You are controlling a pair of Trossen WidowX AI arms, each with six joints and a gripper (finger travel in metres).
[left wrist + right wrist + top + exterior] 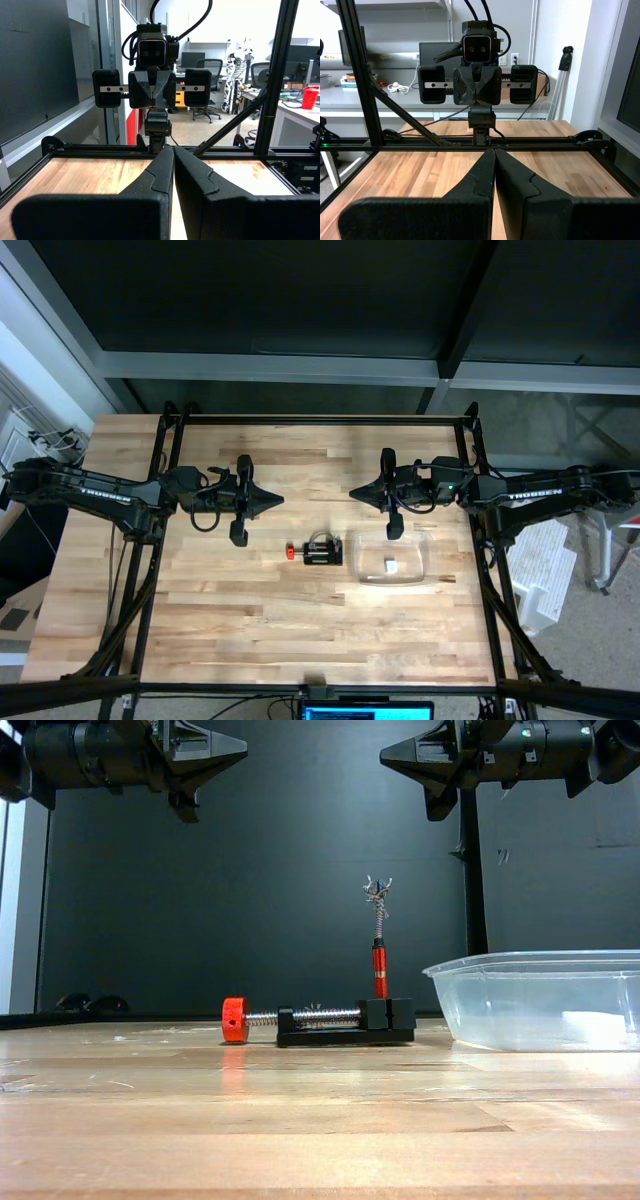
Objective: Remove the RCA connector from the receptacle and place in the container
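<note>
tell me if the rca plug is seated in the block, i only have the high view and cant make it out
observer: yes. In the low view the RCA connector stands upright in the receptacle, at the end nearest the container.
operator: are the grippers open
observer: no. The wrist views show the fingers closed together on the left gripper and the right gripper, with nothing held.
operator: how high are they
observer: the low view has both hanging well above the RCA connector's top, neither one near it.
</note>
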